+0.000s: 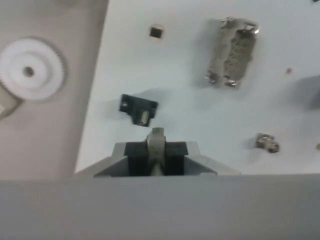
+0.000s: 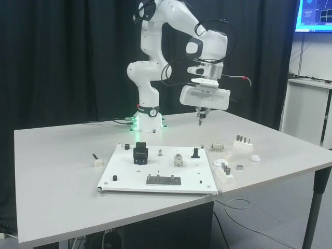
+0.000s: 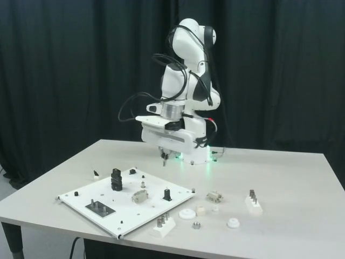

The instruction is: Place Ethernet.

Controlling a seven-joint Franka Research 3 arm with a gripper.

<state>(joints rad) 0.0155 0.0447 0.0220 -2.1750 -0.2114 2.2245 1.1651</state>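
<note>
while the pincer grips a plug, it hangs above the white board.

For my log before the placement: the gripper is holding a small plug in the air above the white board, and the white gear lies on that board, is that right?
Not quite. The gear lies on the grey table, beside the board, not on it; the wrist view shows this. The rest stands: the gripper holds a small plug in the air above the board.
</note>
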